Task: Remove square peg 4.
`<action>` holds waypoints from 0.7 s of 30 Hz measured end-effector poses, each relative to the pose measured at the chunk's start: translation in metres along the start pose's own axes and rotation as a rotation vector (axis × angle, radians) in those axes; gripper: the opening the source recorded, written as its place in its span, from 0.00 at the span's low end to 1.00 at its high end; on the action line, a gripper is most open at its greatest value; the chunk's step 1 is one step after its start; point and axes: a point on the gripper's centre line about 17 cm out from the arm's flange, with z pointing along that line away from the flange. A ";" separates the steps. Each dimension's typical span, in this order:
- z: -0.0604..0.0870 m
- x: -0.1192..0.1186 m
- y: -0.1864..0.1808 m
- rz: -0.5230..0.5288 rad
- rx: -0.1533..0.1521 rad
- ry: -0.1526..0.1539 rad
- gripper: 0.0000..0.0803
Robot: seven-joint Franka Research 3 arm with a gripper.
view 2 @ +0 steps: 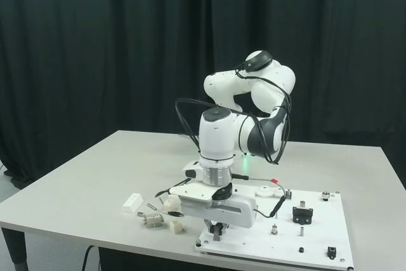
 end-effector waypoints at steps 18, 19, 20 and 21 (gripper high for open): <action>-0.041 -0.004 0.005 0.008 -0.007 -0.013 0.19; -0.043 -0.004 0.005 0.008 -0.006 -0.012 0.19; -0.045 -0.004 0.005 0.008 -0.006 -0.012 0.19; -0.047 -0.004 0.005 0.008 -0.007 -0.012 0.19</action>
